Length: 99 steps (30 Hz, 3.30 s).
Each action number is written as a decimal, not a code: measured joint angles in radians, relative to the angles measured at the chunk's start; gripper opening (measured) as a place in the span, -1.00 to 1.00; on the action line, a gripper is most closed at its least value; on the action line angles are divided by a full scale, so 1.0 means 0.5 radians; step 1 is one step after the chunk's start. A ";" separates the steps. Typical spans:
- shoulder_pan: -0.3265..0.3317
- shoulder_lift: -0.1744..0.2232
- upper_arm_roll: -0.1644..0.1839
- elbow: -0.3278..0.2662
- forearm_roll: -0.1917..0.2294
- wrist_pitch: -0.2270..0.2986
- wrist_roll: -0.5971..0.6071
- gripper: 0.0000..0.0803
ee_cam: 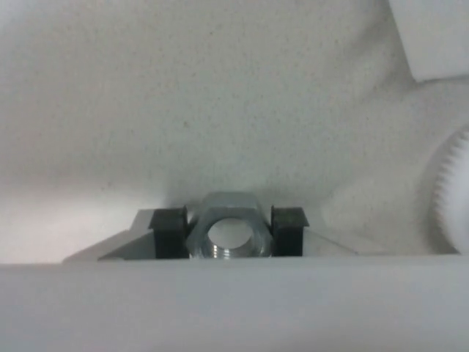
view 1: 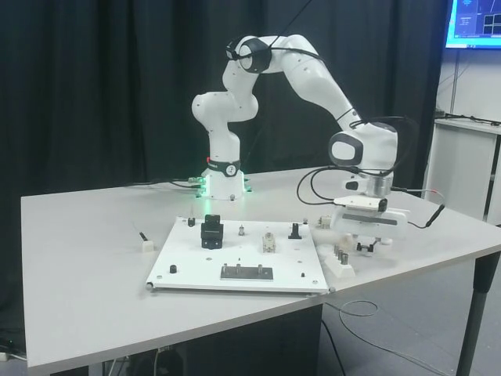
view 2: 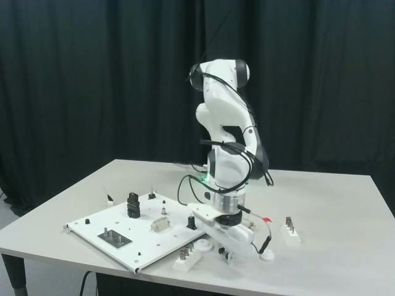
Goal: Insert bolt 4.
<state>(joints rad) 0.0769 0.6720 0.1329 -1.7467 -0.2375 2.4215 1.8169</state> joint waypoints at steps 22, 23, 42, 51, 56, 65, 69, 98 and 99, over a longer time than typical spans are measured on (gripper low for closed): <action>0.001 -0.069 0.000 0.001 0.004 -0.107 -0.008 -0.41; 0.001 -0.069 0.000 0.001 0.004 -0.107 -0.009 -0.41; 0.001 -0.069 -0.002 0.001 0.004 -0.107 -0.018 -0.41; 0.001 -0.083 -0.022 0.004 0.002 -0.117 -0.037 -0.41; -0.002 -0.118 -0.048 0.009 0.001 -0.157 -0.114 -0.41; -0.018 -0.232 -0.102 0.023 0.001 -0.312 -0.315 -0.41; -0.036 -0.286 -0.120 0.036 0.001 -0.388 -0.425 -0.41; -0.421 -0.586 -0.177 0.057 0.002 -0.782 -1.706 -0.41; -0.431 -0.592 -0.188 0.057 0.003 -0.790 -1.763 -0.41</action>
<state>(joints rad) -0.1385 0.3760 0.0388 -1.7183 -0.2359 2.0266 0.9353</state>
